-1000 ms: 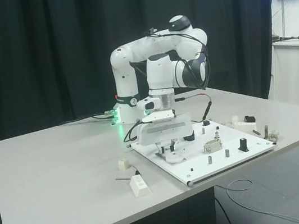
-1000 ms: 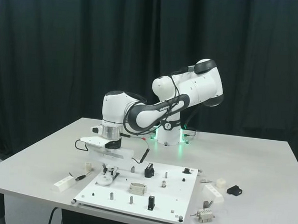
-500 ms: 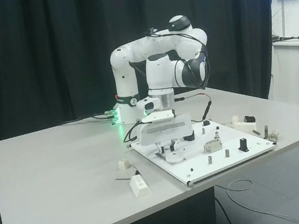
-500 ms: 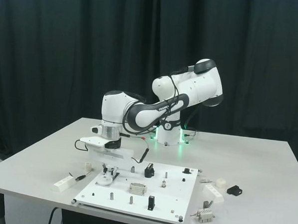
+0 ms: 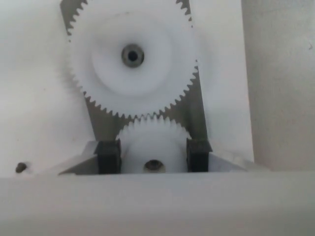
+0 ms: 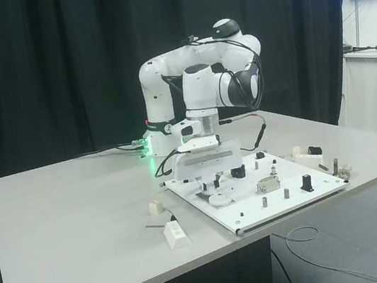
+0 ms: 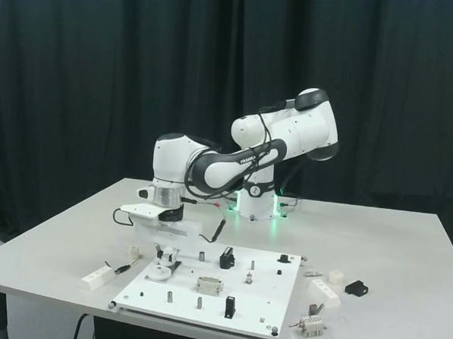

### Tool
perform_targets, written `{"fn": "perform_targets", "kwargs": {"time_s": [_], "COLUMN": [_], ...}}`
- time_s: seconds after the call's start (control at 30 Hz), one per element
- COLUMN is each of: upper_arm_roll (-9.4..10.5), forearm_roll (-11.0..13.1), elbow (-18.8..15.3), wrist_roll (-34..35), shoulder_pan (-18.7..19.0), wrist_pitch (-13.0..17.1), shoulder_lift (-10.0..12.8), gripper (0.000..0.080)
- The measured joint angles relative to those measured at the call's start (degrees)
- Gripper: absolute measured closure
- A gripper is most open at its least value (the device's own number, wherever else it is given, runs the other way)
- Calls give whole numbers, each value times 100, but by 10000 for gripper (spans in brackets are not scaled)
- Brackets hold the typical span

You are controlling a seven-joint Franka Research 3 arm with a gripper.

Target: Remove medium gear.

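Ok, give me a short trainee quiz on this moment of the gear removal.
1. True or false: the gripper has a finger on each side of the medium gear.
2. What sits right beside that gear? A) a larger white gear B) a cable C) a black plug
3. Fill in: the light at the arm's base glows ___.
Key: 1 true; 2 A; 3 green.

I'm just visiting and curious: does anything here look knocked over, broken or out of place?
Nothing looks broken or spilled. Several small parts lie loose on the grey table beside the white board rather than on it. The claw grips a small white gear next to a larger gear.
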Motion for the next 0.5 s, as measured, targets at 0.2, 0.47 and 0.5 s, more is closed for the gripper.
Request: {"fn": "perform_targets", "kwargs": {"time_s": [0.2,0.47,0.5], "upper_arm_roll": [-113,-236,-240], "forearm_roll": [-61,-142,-142], "elbow": [17,27,28], "wrist_roll": [0,0,0], "shoulder_pan": [1,3,3], "wrist_pitch": [-134,-255,-259], "shoulder_lift": [0,-5,-6], "gripper": [519,519,519]}}
